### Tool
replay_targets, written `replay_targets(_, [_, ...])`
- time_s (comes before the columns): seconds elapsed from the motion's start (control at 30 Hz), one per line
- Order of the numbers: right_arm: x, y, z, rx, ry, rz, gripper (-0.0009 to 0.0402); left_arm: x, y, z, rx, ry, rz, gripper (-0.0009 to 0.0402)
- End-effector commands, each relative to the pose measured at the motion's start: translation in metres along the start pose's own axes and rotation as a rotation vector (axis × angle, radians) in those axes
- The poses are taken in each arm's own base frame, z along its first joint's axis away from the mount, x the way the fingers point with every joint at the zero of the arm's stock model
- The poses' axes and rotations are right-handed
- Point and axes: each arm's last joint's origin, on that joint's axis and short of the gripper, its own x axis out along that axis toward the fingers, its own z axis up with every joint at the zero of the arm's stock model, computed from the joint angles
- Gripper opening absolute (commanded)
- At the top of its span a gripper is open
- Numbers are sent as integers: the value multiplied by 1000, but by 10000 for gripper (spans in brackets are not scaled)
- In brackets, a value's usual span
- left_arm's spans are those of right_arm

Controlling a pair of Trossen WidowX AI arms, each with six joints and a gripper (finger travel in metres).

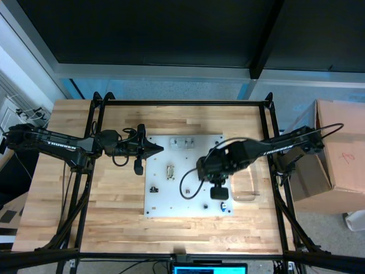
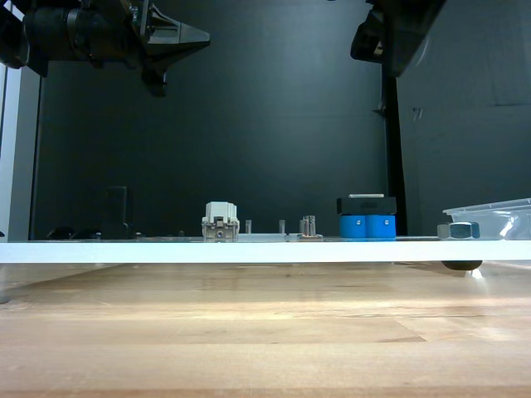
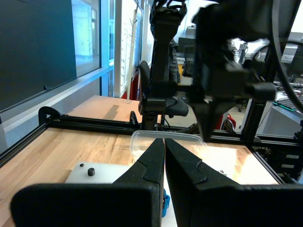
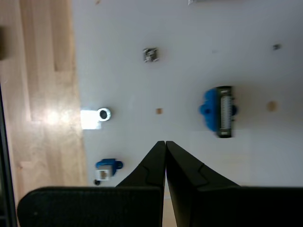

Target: Unfasten the M12 nut and place it in the container

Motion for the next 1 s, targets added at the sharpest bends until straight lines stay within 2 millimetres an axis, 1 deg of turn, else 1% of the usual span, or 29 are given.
replay_targets(0.03, [10,14,1,11,33,23,0,0,0,0,0,-1,0,0])
replay_targets(0.13, [15,22,2,35,48,36,0,0,0,0,0,-1,0,0])
replay_targets(0.37, [15,37,-3,75,46,55,0,0,0,0,0,-1,0,0])
replay_targets(0.5, [21,45,-3,60,50,58,5,0,0,0,0,-1,0,0])
replay_targets(0.8, [43,57,-6,53,64,30,46,0,0,0,0,-1,0,0])
replay_targets(1.0, [62,63,-4,40,93,-14,69,0,0,0,0,-1,0,0])
